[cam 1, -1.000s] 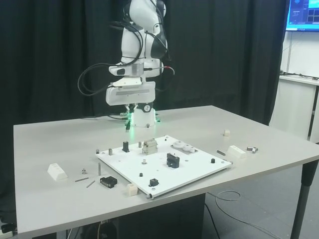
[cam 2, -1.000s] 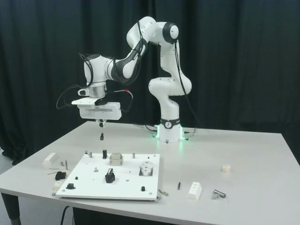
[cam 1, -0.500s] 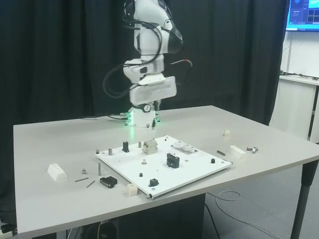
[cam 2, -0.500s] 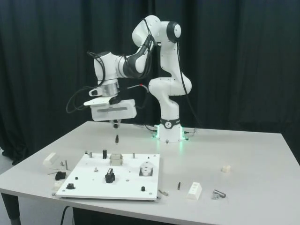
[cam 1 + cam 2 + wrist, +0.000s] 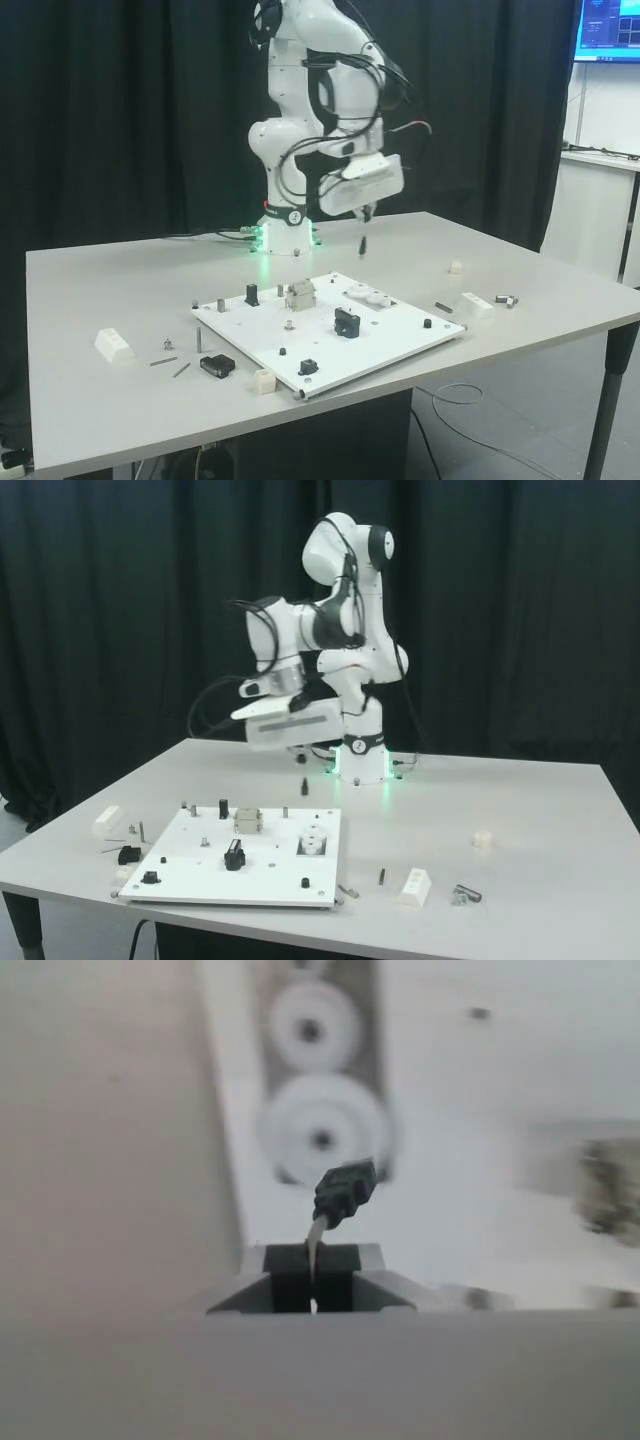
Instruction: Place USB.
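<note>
The USB plug [image 5: 363, 243] is small and black and dangles on a short white lead from my gripper [image 5: 362, 214], which is shut on the lead. It hangs well above the table, near the far right edge of the white board [image 5: 400, 335]. From the second room view the USB plug [image 5: 304, 785] hangs under the gripper [image 5: 300, 752], behind the board [image 5: 270, 880]. In the wrist view the USB plug [image 5: 345, 1190] hangs beyond the gripper [image 5: 312, 1272], over the board's white round gears [image 5: 322, 1130].
On the board stand a grey metal connector block [image 5: 301, 293], a black socket [image 5: 346, 322], white gears [image 5: 366, 295] and small black pegs. Around it lie white blocks [image 5: 114, 345] [image 5: 474, 303], a black part [image 5: 217, 365] and loose pins. The arm's base [image 5: 285, 235] glows green.
The arm has swung from the board's left side across to its far right side, carrying the dangling USB plug with it. Nothing on the table moved.
</note>
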`<state>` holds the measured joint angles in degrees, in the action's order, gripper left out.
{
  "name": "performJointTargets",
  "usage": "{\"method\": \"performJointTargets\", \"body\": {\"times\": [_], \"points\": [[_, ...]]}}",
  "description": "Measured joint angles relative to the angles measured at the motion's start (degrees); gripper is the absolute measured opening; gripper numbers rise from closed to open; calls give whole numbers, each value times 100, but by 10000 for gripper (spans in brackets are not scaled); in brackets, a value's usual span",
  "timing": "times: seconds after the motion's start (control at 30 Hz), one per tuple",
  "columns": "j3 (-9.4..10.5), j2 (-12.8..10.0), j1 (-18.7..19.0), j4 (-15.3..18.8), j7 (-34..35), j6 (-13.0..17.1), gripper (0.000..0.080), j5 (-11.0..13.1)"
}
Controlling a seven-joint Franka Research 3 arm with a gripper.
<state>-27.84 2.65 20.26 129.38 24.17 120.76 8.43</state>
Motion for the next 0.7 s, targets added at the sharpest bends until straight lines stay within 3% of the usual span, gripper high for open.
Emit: {"method": "performJointTargets", "body": {"times": [0.43, 0.7], "points": [[732, -22, 522, 383, 911, 662, 5, 16], [1150, -168, 792, 516, 1476, 1150, 5, 64]]}}
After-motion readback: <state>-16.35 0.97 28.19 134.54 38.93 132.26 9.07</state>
